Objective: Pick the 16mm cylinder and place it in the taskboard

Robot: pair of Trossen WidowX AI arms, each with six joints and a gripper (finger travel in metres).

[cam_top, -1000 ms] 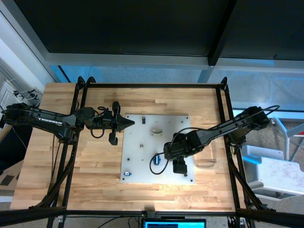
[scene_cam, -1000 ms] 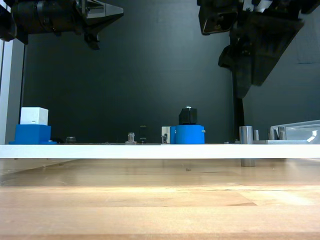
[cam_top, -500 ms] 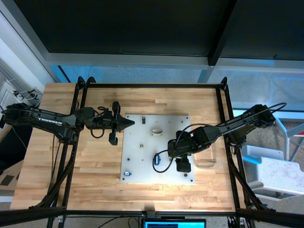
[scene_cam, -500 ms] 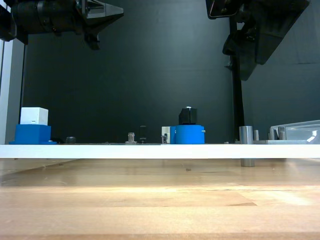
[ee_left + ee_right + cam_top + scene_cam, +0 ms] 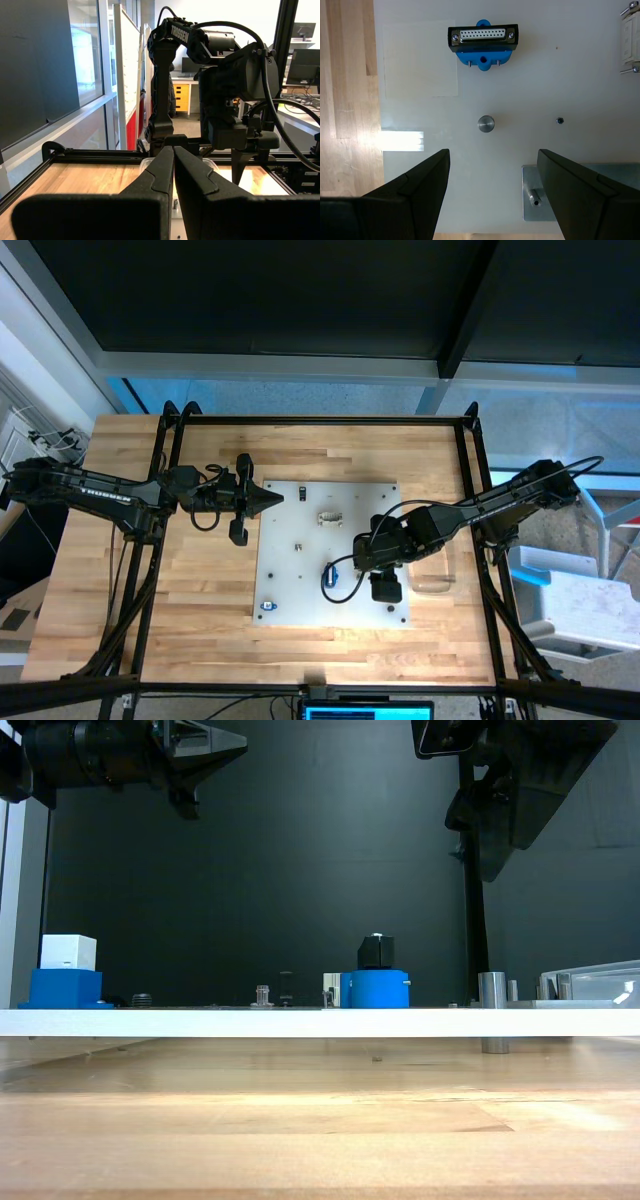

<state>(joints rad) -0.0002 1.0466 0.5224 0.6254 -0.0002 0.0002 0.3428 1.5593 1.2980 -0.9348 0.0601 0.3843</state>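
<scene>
— Where is the 16mm cylinder (image 5: 486,123)?
— Standing upright in the taskboard (image 5: 530,75), a round grey end-face seen from above. In the low view the cylinder (image 5: 491,991) rises from the white plate (image 5: 300,1022), and a short stub shows under the plate's edge.
— What is near it?
— The blue connector (image 5: 482,42) sits on the same plate, well apart from the peg. A clear tray (image 5: 435,575) lies just beside the board's right edge on the tabletop (image 5: 200,610).
— And the right pincer (image 5: 492,157)?
— Spread wide and holding nothing. It hangs high above the peg, touching neither peg nor plate; in the low view it (image 5: 490,830) is far up over the board.
— The left pincer (image 5: 173,165)?
— Fingers pressed together, empty. It (image 5: 268,499) hovers level at the board's left edge, pointing inward toward the right arm.
</scene>
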